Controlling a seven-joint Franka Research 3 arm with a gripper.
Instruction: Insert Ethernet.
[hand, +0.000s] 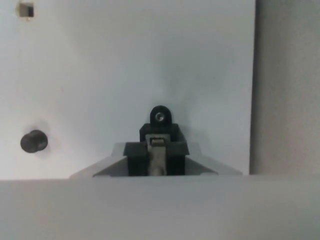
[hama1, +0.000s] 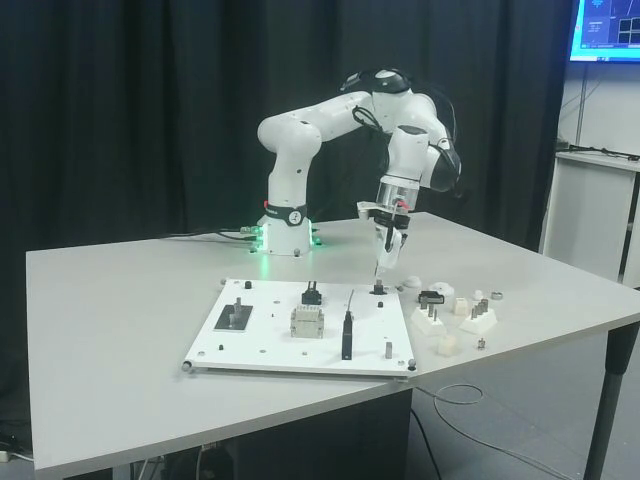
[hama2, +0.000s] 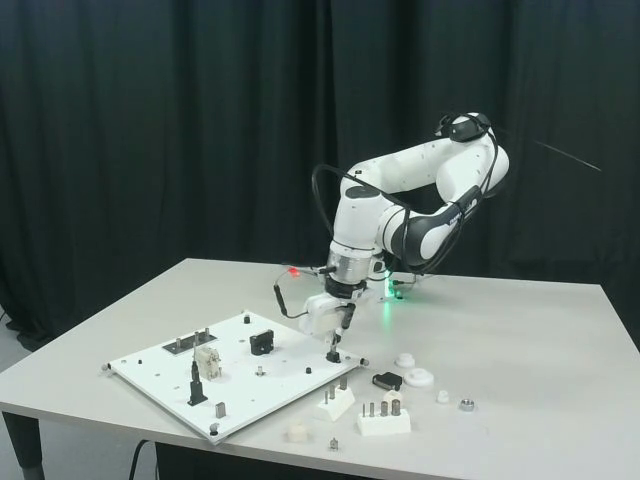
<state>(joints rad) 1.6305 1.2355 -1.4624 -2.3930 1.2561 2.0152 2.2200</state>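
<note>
A: How is the arm (hama1: 330, 115) posed?
B: The base is bolted at the far side of the counter (hama1: 110, 290), green light at its foot. The white links are raised from the base, bent over at the elbow and folded down at the front, so the wrist is pointed straight down.

A: End effector?
B: The end effector (hama1: 385, 240) is held vertical, low over the counter, also seen in the second room view (hama2: 335, 340). In the wrist view the black fingertips (hand: 134, 157) are seen set close together, closed on a small plug.

A: Anything else on the body?
B: Cables are looped along the forearm and wrist.
</note>
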